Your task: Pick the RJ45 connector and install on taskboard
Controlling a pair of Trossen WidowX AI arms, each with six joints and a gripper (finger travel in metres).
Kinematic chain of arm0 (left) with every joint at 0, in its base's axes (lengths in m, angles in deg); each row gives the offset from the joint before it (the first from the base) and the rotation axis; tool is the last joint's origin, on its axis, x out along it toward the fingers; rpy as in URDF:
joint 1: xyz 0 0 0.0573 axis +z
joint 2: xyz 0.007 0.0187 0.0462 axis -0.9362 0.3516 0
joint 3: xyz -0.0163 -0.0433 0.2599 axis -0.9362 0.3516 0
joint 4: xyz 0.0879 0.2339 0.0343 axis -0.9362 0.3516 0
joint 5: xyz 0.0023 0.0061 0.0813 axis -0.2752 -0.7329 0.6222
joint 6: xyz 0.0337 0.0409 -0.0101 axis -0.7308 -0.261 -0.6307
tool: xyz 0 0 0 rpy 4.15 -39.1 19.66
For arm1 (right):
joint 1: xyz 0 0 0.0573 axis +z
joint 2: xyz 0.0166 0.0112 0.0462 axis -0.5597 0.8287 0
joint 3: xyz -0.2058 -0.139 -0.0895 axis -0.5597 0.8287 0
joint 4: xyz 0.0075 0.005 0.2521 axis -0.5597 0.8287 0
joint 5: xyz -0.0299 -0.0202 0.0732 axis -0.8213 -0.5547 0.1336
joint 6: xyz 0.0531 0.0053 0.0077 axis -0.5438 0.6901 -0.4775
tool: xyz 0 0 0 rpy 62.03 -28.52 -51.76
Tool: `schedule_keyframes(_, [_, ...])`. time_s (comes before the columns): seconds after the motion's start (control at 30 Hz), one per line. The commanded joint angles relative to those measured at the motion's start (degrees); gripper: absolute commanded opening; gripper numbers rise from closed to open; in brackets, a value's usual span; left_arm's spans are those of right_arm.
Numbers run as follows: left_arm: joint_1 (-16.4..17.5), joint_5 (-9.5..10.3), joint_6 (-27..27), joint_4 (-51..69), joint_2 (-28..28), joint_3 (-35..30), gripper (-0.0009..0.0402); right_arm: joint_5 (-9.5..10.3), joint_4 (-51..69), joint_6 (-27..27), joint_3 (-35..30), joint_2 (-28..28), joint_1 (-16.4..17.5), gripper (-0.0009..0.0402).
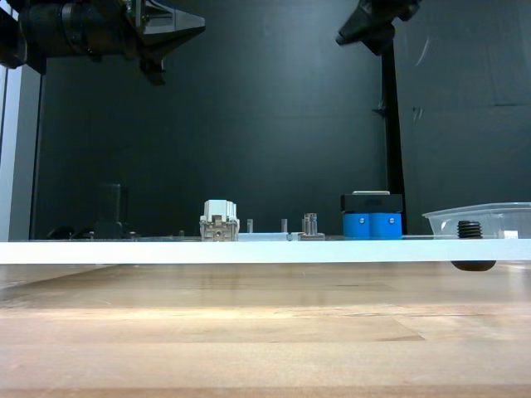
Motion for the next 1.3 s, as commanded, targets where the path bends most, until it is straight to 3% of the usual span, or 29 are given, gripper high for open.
schedule_keyframes(0.03, [0.00, 0.00, 0.00, 0.00, 0.02, -0.02, 0.0000, -0.02, -6.75, 1.09, 3.87, -1.92, 0.02, -0.0004])
schedule_keyframes(0.27, [0.00, 0.00, 0.00, 0.00, 0.02, -0.02, 0.0000, 0.52, -20.50, 1.31, 11.45, -5.05, -2.16, -0.0002])
schedule_keyframes(0.4, [0.00, 0.00, 0.00, 0.00, 0.02, -0.02, 0.0000, 5.92, -27.47, 1.01, 15.17, -6.19, -4.90, -0.0001])
schedule_keyframes(0.47, [0.00, 0.00, 0.00, 0.00, 0.02, -0.02, 0.0000, 7.06, -31.21, 1.05, 16.92, -6.49, -5.60, 0.0000])
schedule_keyframes(0.6, [0.02, 0.00, 0.00, 0.00, 0.02, -0.02, 0.0000, 7.45, -37.86, 1.07, 19.63, -6.86, -6.27, 0.0000])
schedule_keyframes(0.77, [0.02, 0.00, 0.00, 0.00, 0.02, -0.02, 0.0000, 10.01, -47.28, 0.76, 23.30, -6.88, -6.84, 0.0000])
schedule_keyframes(1.0, [0.00, 0.00, 0.00, 0.00, 0.02, -0.02, 0.0000, 9.66, -57.00, -2.19, 27.91, -7.15, -7.72, 0.0000])
schedule_keyframes(1.13, [0.00, 0.00, 0.00, 0.00, 0.02, -0.02, 0.0000, 6.88, -59.76, -2.43, 29.83, -7.15, -7.61, 0.0000])
schedule_keyframes(1.3, [0.02, 0.00, 0.00, 0.00, 0.02, -0.02, 0.0000, 6.86, -62.99, -3.76, 31.89, -7.15, -6.78, 0.0000])
